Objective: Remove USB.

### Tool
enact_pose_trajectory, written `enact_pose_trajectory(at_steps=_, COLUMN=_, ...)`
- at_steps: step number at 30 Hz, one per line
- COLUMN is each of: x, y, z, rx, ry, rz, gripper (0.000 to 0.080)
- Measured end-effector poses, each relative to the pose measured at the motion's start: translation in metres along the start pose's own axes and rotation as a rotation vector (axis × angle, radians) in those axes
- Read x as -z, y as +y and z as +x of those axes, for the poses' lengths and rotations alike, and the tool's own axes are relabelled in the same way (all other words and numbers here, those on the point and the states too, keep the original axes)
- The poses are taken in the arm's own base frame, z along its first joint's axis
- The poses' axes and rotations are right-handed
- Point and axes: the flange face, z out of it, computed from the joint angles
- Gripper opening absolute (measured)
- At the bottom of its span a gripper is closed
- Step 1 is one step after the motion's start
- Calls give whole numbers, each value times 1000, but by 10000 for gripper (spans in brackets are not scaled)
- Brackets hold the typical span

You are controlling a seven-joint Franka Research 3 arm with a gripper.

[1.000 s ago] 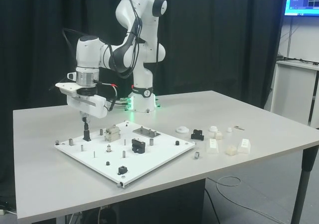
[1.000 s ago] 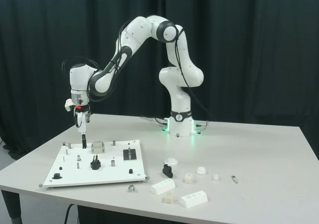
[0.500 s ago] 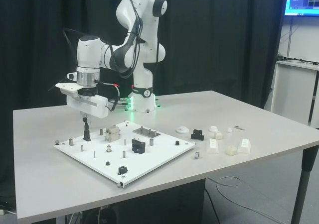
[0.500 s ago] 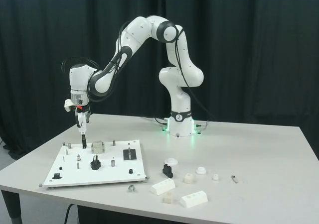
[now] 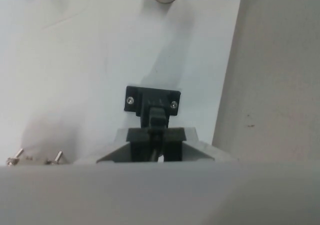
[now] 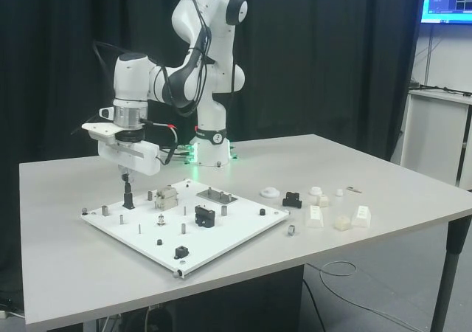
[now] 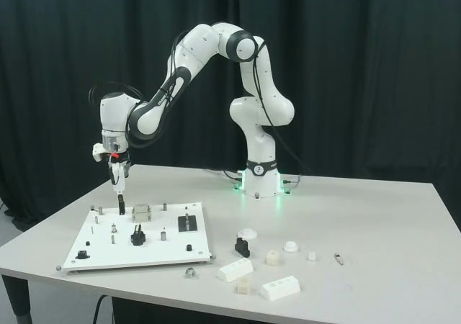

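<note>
**A:** While you hang over that corner of the board, where is the USB?

**B:** The USB [image 5: 158,116] stands upright in its black socket [image 5: 151,100], near the edge of the white board [image 6: 221,232] on the side far from my base. From the wrist I look straight down on it: the plug's black body rises out of the socket's screwed plate.

**A:** Have you got hold of it?

**B:** I believe so. My gripper [image 6: 127,178] sits directly over the plug, and in the wrist view my fingers [image 5: 140,140] stand close on either side of it, apparently clamped on its upper end. The contact itself is hidden under my own housing, so I judge this rather than see it.

**A:** How much of the job is done?

**B:** The approach and, I think, the grasp. The plug looks seated, so the pull is left: lift straight up until it clears, then carry it off.

**A:** Anything nearby to mind?

**B:** A grey block [image 6: 167,197] and some small pins stand beside the socket on the board. Loose white parts [image 6: 339,218] lie well apart on the bench [image 6: 66,273].
</note>
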Motion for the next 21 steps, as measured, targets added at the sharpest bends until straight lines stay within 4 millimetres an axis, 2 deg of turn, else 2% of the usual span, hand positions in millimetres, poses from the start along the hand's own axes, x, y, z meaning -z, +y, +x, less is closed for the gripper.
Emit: enact_pose_trajectory(at_steps=21, x=1, y=0, z=-2, rx=-19, ry=-15, rz=-14, gripper=48)
